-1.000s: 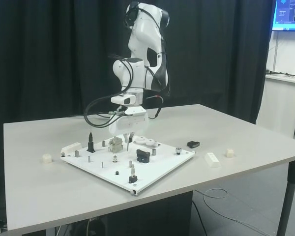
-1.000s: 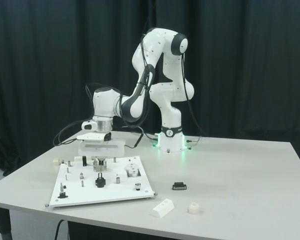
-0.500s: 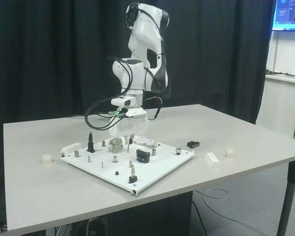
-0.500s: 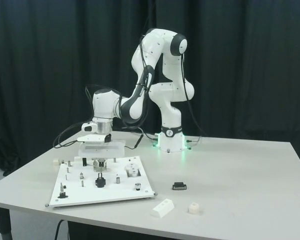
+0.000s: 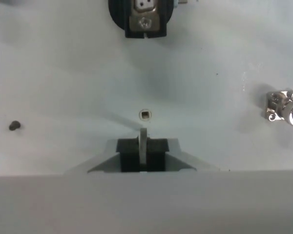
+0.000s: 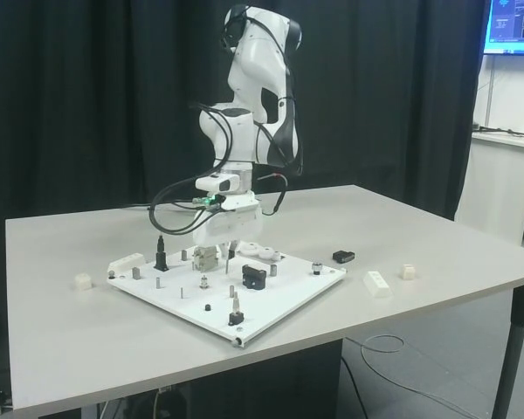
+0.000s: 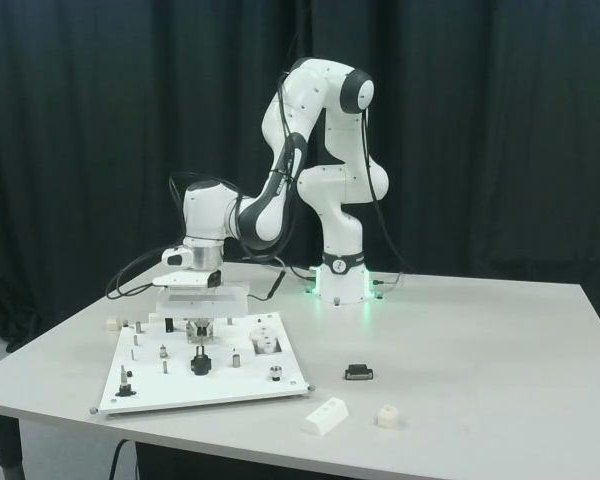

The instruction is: Insert square peg 1.

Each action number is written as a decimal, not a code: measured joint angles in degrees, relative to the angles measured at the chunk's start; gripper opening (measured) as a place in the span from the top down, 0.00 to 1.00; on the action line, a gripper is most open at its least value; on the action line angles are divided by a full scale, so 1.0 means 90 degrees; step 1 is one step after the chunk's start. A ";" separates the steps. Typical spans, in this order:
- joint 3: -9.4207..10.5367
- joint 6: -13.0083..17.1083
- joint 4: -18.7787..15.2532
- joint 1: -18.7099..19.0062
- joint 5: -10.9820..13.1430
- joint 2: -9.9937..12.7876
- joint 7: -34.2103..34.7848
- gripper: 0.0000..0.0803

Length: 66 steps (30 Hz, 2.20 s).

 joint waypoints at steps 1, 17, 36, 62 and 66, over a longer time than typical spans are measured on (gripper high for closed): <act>0.0007 0.0002 0.0003 -0.0007 0.0018 0.0005 -0.0010 0.97; 0.0095 0.0005 0.0065 -0.0089 0.0145 0.0044 -0.0092 0.97; 0.0129 0.0005 0.0108 -0.0119 0.0271 0.0096 -0.0097 0.97; 0.0142 -0.0079 0.0158 -0.0167 0.0366 0.0122 -0.0117 0.97; 0.0139 -0.0134 0.0172 -0.0198 0.0493 0.0122 -0.0083 0.97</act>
